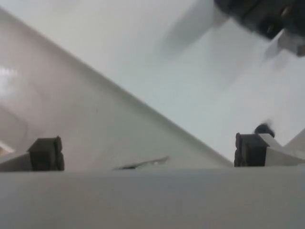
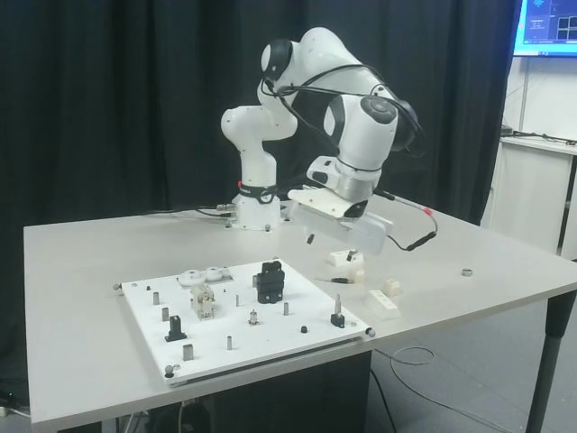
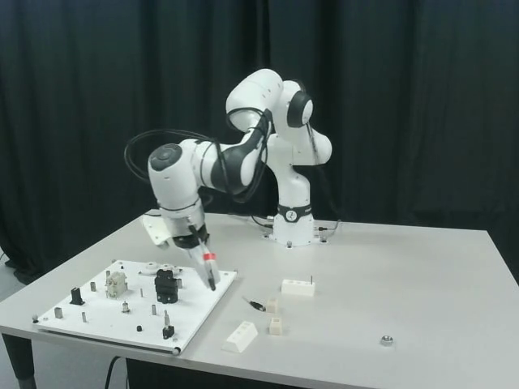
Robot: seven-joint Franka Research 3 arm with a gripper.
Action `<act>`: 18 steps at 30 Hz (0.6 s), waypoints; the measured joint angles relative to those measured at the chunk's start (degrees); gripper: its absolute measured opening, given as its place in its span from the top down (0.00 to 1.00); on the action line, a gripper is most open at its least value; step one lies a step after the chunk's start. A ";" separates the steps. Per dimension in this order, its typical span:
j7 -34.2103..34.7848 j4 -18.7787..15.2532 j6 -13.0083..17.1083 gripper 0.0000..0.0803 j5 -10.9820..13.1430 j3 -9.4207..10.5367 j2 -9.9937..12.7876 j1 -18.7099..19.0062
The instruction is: Pick round peg 1.
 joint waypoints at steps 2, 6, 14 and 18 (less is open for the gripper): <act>1.13 -2.13 1.05 0.00 -0.86 1.02 -1.25 0.18; 2.82 -6.58 3.80 0.00 -2.70 2.70 -3.80 0.67; 5.90 -14.77 10.19 0.00 -6.08 4.50 -8.55 1.81; 6.81 -18.27 13.03 0.00 -7.29 4.66 -10.55 2.48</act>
